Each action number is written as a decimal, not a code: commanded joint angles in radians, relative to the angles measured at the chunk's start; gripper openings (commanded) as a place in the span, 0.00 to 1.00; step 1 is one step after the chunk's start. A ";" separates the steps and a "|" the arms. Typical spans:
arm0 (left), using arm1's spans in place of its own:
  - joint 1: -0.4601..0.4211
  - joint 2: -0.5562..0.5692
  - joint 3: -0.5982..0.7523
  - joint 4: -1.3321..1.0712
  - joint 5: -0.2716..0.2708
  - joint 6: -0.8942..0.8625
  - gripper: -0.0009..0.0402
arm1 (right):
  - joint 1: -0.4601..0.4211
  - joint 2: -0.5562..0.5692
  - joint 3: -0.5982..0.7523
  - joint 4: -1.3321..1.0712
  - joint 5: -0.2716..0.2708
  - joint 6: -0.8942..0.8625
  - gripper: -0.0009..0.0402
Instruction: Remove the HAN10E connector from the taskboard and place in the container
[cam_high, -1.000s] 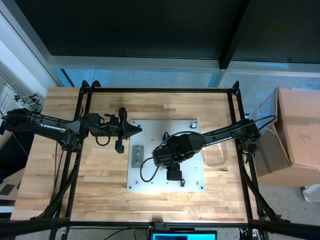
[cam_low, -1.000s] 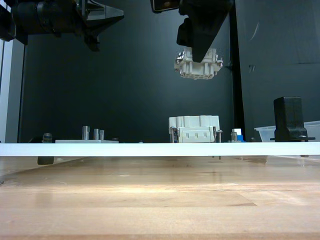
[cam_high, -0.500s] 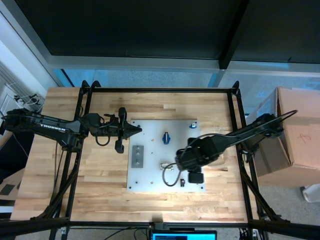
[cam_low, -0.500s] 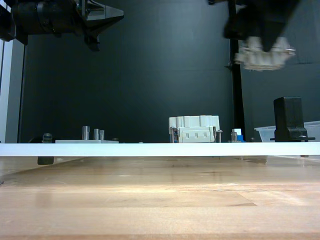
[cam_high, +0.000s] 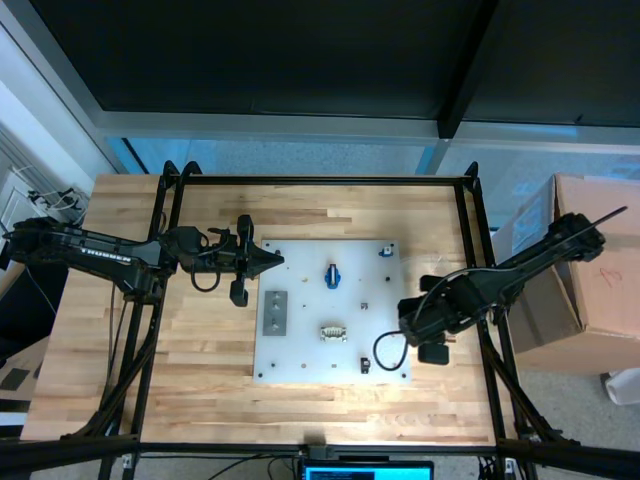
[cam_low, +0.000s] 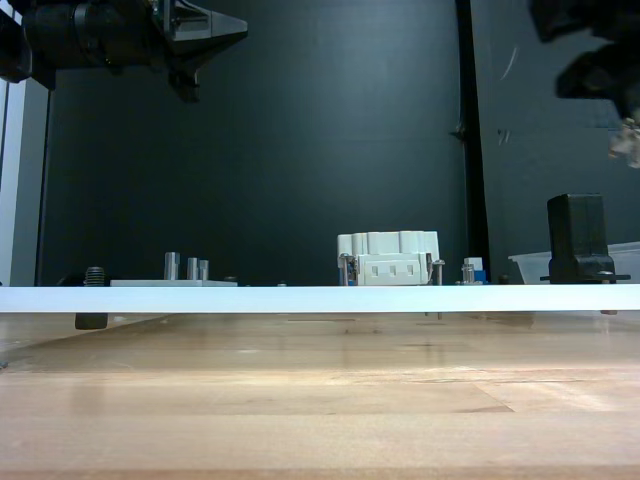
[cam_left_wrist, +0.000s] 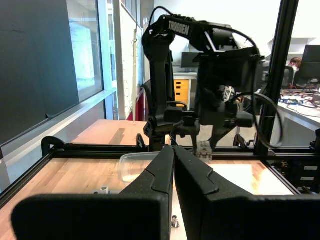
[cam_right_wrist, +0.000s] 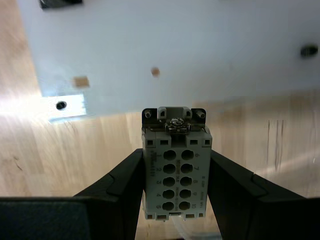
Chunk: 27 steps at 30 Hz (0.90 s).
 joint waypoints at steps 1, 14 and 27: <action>0.000 0.000 0.000 0.000 0.000 0.000 0.02 | 0.024 -0.047 -0.060 0.000 0.000 0.039 0.04; 0.000 0.000 0.000 0.000 0.000 0.000 0.02 | 0.116 -0.101 -0.190 0.020 -0.002 0.103 0.04; 0.000 0.000 0.000 0.000 0.000 0.000 0.02 | 0.124 -0.101 -0.225 0.067 -0.003 0.106 0.04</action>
